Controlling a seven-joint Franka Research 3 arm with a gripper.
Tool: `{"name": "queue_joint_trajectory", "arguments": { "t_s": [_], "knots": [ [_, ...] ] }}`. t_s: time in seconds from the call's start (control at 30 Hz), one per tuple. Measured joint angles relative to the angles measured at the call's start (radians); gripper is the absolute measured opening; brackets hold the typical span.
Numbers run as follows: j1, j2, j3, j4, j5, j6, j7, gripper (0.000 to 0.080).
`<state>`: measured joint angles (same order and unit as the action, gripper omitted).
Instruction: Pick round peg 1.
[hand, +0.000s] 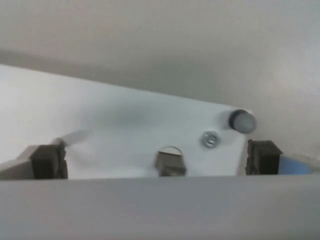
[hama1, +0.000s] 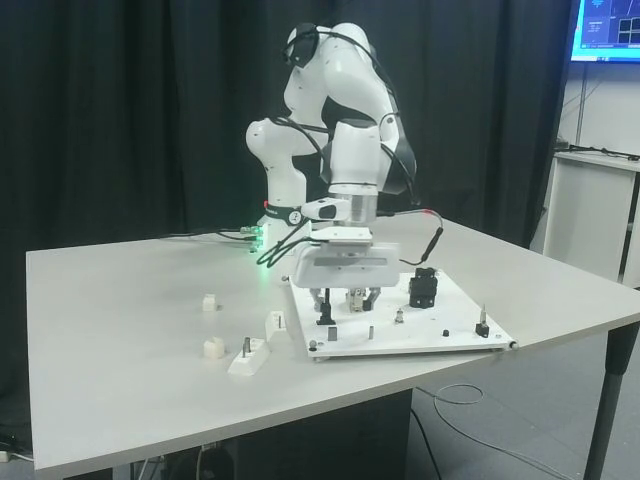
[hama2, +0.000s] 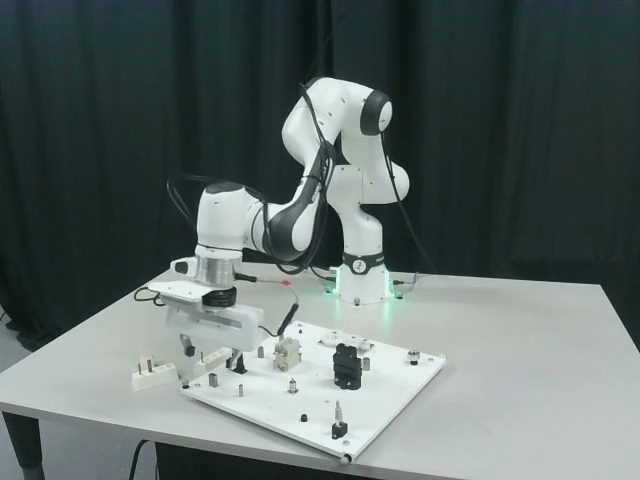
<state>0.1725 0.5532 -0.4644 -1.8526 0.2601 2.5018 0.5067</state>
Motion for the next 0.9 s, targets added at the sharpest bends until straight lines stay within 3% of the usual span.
{"name": "queue_joint_trajectory", "arguments": {
  "t_s": [0.4,0.6,0.9],
  "knots": [
    [-0.012,-0.003,-0.073,0.000,-0.058,-0.074,0.066,0.0800],
    [-0.045,-0.011,-0.079,-0.002,-0.102,-0.097,0.071,0.0800],
    [-0.085,-0.019,-0.078,-0.005,-0.124,-0.131,0.048,0.0800]
  ]
}}
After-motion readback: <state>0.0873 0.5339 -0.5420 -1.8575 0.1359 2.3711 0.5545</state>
